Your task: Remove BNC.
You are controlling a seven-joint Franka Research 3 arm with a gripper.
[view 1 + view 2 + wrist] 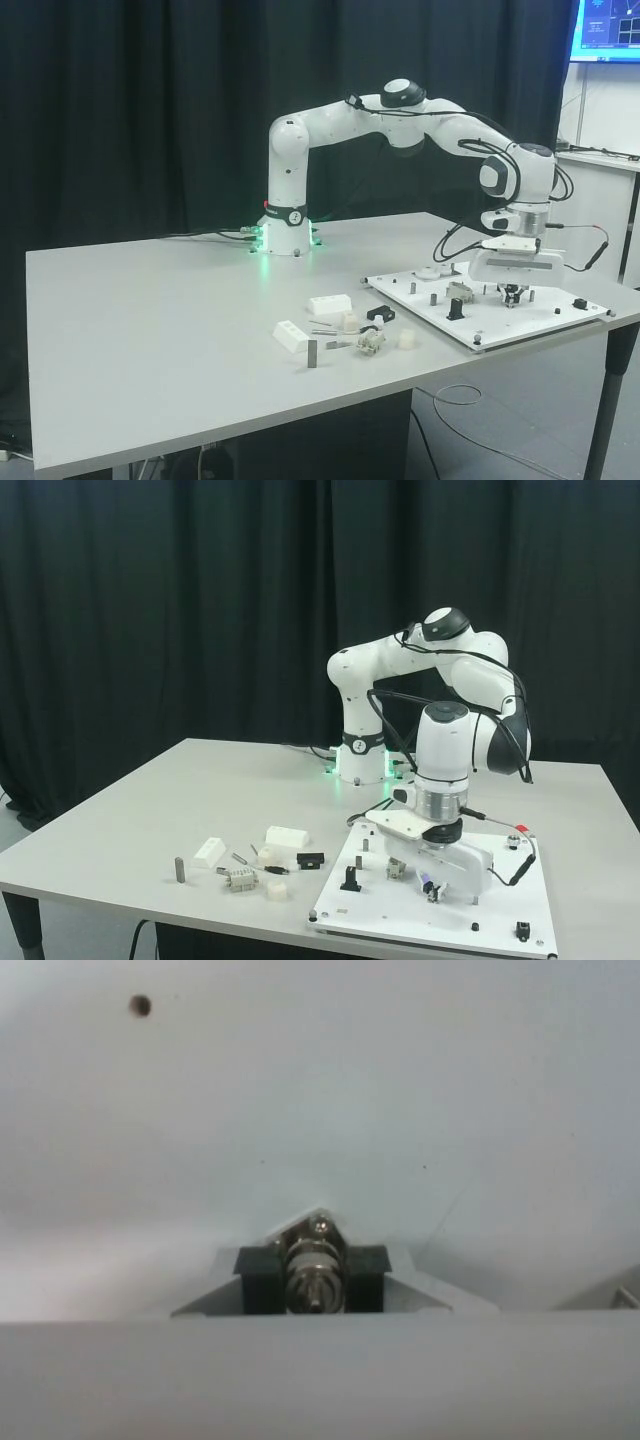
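My base stands at the far side of the grey table (150, 320), ringed with green light, and from there my arm (400, 105) rises, runs out level over the table and bends down at the elbow, so that my wrist points straight down over the white board (380, 915) near the table's front edge. My gripper (512, 293) hangs low over that board, its fingertips just at the board's surface. In the wrist view my two black fingers (258, 1282) stand either side of the BNC connector (314, 1278), pinching its metal barrel between them; the connector sits on its small mount on the board, directly under my hand. In the second room view my gripper (432, 888) is down among the board's fittings, a small black post (351, 877) well to one side of it. Off the board, on the bare table, lie several loose white blocks (330, 303) and small parts, well apart from my hand.
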